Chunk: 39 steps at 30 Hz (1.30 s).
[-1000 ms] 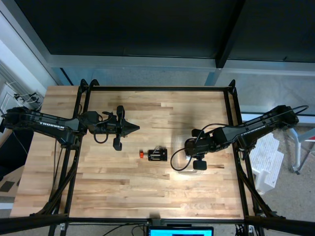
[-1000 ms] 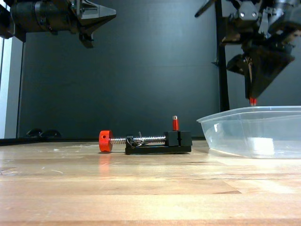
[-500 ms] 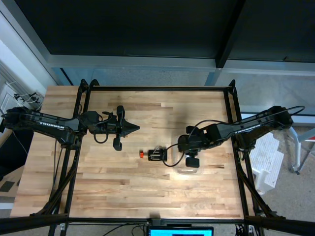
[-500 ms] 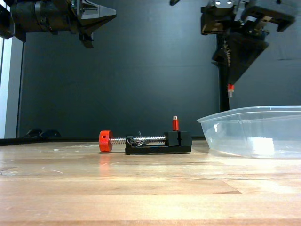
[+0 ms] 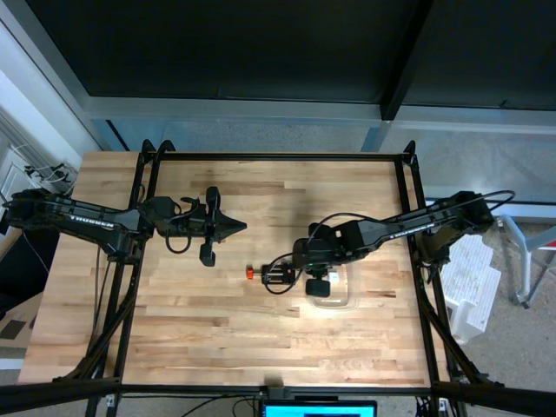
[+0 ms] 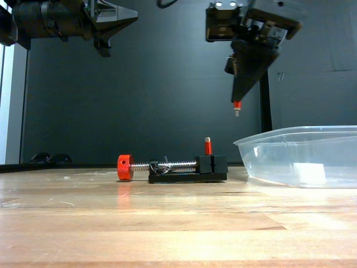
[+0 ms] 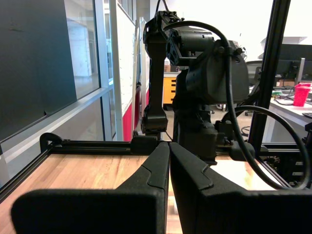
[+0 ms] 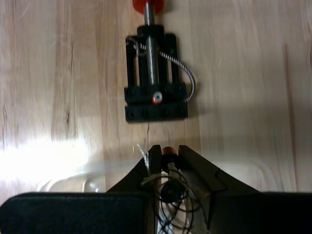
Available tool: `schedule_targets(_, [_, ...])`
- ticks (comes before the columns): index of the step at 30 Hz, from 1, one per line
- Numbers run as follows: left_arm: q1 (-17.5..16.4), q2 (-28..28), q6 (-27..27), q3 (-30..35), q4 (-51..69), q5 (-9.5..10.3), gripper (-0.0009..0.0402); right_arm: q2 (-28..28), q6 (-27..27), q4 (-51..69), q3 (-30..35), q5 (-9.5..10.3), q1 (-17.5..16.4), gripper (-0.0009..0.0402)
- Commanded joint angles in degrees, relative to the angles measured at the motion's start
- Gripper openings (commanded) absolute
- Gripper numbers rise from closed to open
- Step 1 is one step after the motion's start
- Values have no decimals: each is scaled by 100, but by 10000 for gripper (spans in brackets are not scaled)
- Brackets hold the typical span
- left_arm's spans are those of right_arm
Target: Pick the RCA connector and install on taskboard
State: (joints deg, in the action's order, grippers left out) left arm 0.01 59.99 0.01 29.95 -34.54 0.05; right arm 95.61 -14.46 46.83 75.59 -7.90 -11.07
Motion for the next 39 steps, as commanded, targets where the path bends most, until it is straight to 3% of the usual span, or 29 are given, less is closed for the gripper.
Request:
schedule_targets(1, [0, 0, -2, 0, 0, -2, 0, 214, -4, -4, 212, 0, 11, 2])
schedule_targets(13, [0, 0, 0, 0, 0, -2, 0, 789, -4, -267, 560, 0, 63, 2])
schedule_targets(39, [0, 0, -2, 0, 0, -2, 0, 988, 0, -402, 549, 42, 96, 2])
